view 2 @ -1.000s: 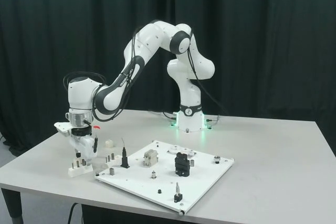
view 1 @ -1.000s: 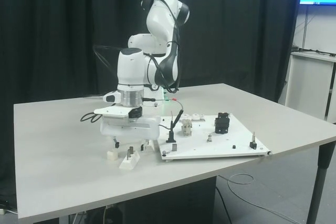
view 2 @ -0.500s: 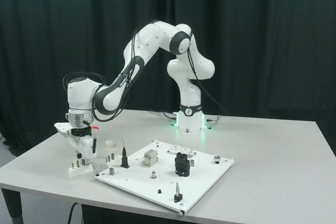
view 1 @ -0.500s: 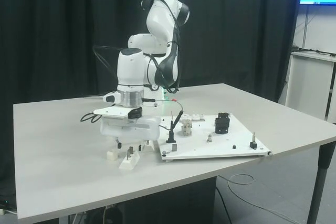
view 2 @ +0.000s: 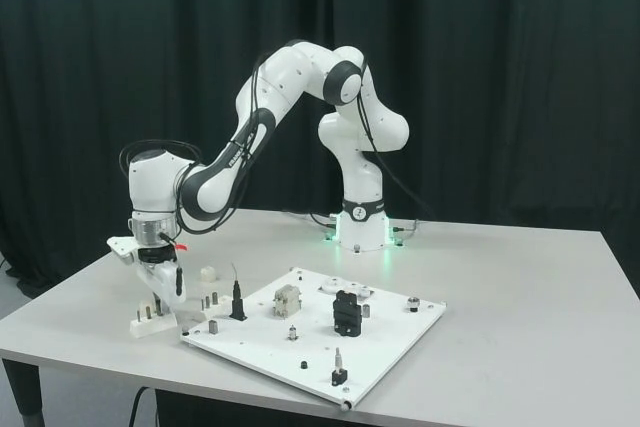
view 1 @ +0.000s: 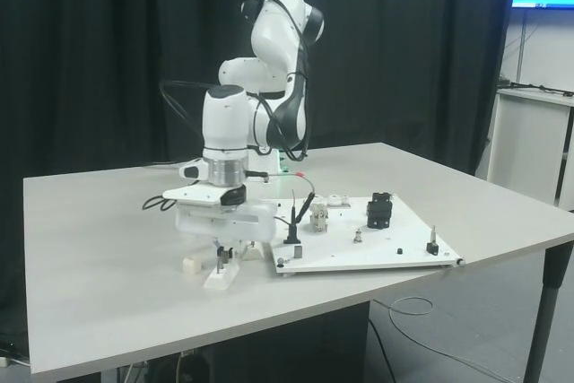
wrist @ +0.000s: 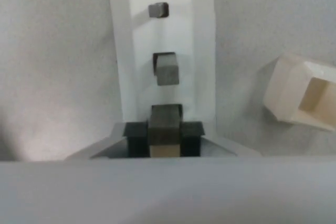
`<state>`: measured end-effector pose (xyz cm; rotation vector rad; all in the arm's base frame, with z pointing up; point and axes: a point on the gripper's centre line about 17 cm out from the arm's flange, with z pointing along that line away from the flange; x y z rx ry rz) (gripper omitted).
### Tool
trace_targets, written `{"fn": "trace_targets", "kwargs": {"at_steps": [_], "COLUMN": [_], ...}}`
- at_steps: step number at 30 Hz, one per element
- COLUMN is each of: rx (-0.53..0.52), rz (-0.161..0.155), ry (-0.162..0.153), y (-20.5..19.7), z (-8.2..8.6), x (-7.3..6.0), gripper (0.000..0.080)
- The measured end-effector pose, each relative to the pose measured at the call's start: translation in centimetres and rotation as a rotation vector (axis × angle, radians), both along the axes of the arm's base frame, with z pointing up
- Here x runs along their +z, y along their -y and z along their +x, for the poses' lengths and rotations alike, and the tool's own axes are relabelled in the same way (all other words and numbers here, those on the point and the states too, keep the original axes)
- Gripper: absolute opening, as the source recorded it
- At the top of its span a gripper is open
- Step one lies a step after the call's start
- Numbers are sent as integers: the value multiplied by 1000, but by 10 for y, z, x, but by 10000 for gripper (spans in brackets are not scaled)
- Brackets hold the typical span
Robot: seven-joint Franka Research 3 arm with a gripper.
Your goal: Pick square peg 3.
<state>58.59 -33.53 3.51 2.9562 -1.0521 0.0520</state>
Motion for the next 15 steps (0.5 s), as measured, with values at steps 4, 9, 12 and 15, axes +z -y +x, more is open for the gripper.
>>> {"fn": "trace_targets", "kwargs": {"at_steps": [4, 9, 12, 15], "rx": [2, 4, 5, 9], "rz": [2, 3, 6, 13], "ry": [0, 1, -1, -9], "y": [-1, -2, -2, -3], "z": [1, 3, 4, 3], "x": [0, 2, 3, 7], "gripper": [124, 124, 115, 115]}}
